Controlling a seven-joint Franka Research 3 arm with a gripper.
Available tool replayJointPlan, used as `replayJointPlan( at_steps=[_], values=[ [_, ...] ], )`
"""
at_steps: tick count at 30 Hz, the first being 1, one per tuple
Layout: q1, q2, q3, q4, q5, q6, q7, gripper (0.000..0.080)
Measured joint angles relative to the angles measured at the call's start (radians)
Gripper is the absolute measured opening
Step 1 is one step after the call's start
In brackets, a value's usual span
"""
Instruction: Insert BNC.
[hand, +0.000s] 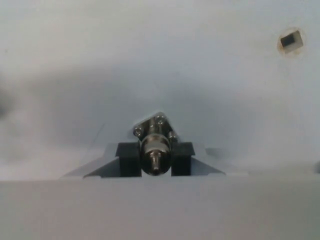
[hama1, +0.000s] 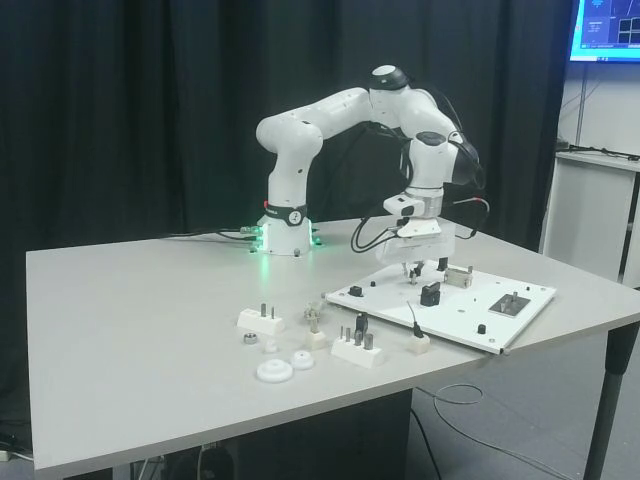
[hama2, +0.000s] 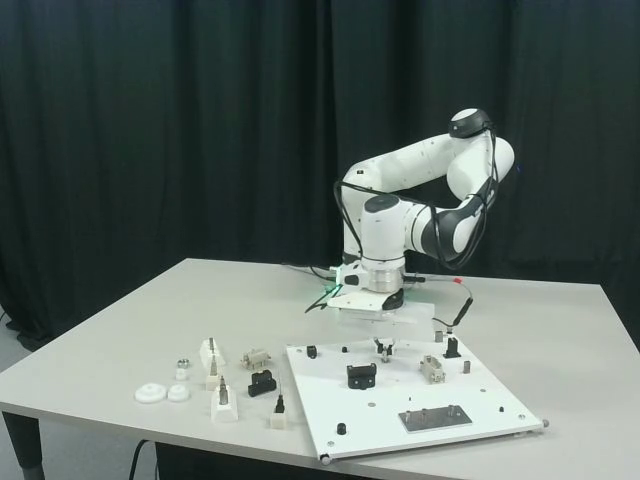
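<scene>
A: Between the black fingers (hand: 129, 159) of the tool (hand: 155, 160), seen from the wrist, sits the BNC connector (hand: 154, 150), clamped from both sides with its metal barrel pointing down at the white board (hama1: 520, 322).

B: So the tool is grasping it. Where does that put it on the worktop (hama1: 140, 320)?

A: Over the rear part of the board, on the side nearest the arm's base (hama1: 283, 232). In the second room view the tool (hama2: 383, 346) hangs just above the board surface (hama2: 490, 395). I cannot tell whether the connector already touches anything.

B: And the socket it has to enter?

A: I cannot make it out under the barrel from any view. The wrist view shows a small flange with screws behind the barrel, but the mating part is hidden.

B: Then how should the step go?

A: My judgement: keep the barrel upright and centred on the socket before descending, then lower slowly. A BNC usually wants a push followed by a twist to lock, so the grip must be firm enough that the barrel does not slip while turning.

B: What could spoil it?

A: A slight tilt would jam the rim on the socket's edge. The black bracket (hama2: 361, 376) and the small metal part (hama2: 431, 369) stand nearby on the board, so the wrist should turn without sweeping sideways.
</scene>
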Motion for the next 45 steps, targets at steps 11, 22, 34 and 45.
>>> replayJointPlan(
  at_steps=[11,22,34,45],
  values=[
    [-0.002,0.0,0.0,0.001,0.002,-0.004,-0.076,0.0125],
    [-0.002,0.001,0.0,0.001,0.002,-0.003,-0.154,0.0125],
    [-0.001,0.001,0.0,0.001,0.002,-0.001,-0.037,0.0125],
    [0.0,0.001,0.0,0.001,0.002,-0.001,0.077,0.0125]
  ],
)
